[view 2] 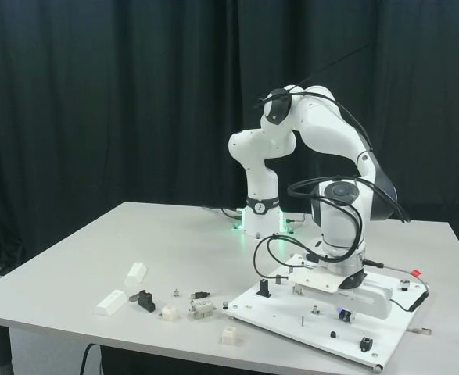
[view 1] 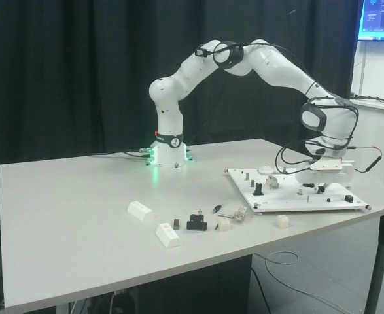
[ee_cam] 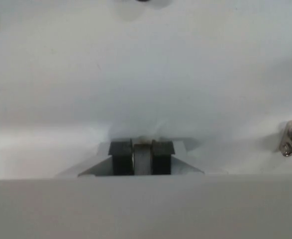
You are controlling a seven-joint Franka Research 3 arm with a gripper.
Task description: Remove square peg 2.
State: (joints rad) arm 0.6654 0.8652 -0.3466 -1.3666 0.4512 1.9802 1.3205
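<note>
While the arm is hanging low over the white board (view 1: 290, 206), the gripper (ee_cam: 143, 158) is pinching a small grey peg (ee_cam: 143, 160) between its black fingers (ee_cam: 121, 157). I'd guess it's gripped but not lifted out yet, so pulling it free is what's left.

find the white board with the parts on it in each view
wrist view: the white board fills the picture behind the gripper.
first room view: right side, under the gripper, board.
second room view: lower right.
shared landmark: the gripper.
</note>
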